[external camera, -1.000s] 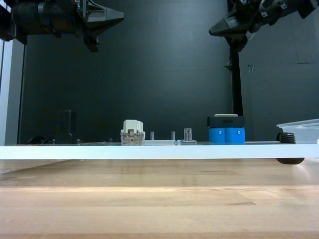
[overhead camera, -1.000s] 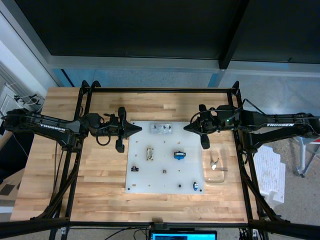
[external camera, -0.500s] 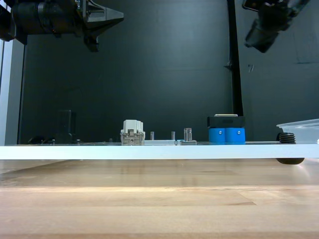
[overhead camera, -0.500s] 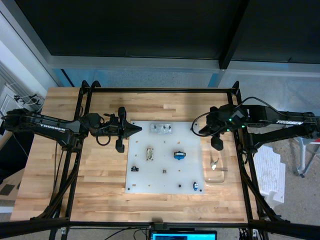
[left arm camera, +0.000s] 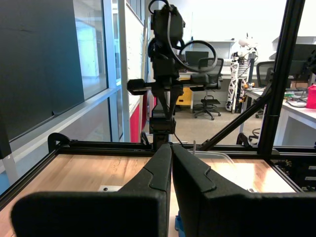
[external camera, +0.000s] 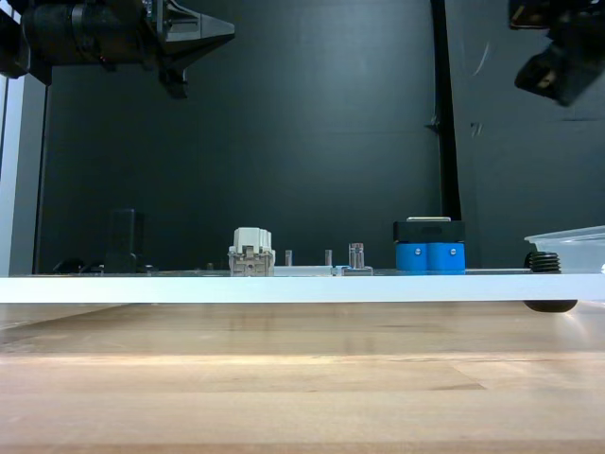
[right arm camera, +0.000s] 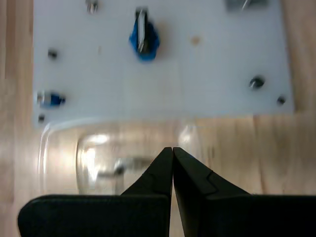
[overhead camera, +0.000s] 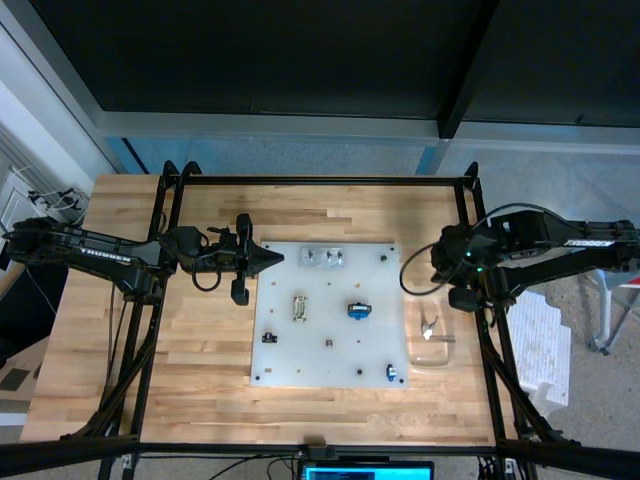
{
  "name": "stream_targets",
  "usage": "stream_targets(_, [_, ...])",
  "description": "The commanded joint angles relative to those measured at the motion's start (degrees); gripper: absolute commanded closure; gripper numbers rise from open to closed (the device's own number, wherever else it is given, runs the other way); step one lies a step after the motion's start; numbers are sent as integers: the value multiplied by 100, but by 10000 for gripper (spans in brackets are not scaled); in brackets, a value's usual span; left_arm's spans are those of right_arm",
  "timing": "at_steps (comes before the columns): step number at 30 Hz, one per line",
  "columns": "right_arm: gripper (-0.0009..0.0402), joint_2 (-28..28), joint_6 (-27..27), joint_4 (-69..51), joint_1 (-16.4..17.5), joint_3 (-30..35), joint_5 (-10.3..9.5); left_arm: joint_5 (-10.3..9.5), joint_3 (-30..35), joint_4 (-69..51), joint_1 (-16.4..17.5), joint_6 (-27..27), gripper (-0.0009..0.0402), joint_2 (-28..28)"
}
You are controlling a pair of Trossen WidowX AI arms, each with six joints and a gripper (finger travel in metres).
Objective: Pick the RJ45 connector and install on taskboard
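Right gripper (right arm camera: pixel 173 150) is pinched closed with its 2 fingertips meeting and nothing between them; it hangs high, pointing down over the clear plastic tray (overhead camera: pixel 432 365). RJ45 connector (overhead camera: pixel 430 327) lies loose inside that tray as a small pale glint, well below the fingertips and untouched. The tray sits on the wooden table (overhead camera: pixel 150 350) just beside the right edge of the taskboard (overhead camera: pixel 320 350), which lies flat at the table's centre. On the board, the cream socket (overhead camera: pixel 298 309), the blue fixture (overhead camera: pixel 358 311) and the smaller fittings stand with no plug seen seated in them, though the receiving port for this connector cannot be identified from these views. Left gripper (overhead camera: pixel 280 258) is likewise closed and empty, held level and high above the board's left edge, apparently parked. Assessment: the task is at its opening stage. Neither the pick nor the install is done. Outstanding, in my judgement, are 4 steps: spread the right fingers, descend into the tray, grasp the connector, then carry it across and seat it on the board.
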Motion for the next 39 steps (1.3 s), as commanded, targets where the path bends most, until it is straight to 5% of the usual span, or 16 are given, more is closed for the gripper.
stream_targets(1, [393, 2, 188, -374, 273, 0, 11, 2, 2, 0, 0, 0, 393, 0])
stream_targets(6, [393, 4, 586, -651, 787, -2, 83, 2, 2, 0, 2, 0, 393, 2])
stream_targets(15, [393, 118, 1443, -688, 1757, -96, 503, 2, 2, 0, 2, 2, 393, 2])
stream_targets(24, [388, 286, 2092, -684, 2411, -323, 494, 2, 2, 0, 0, 0, 393, 2])
stream_targets(39, [228, 387, 2291, 85, 2542, -1064, 516, 2, 2, 0, 0, 0, 393, 2])
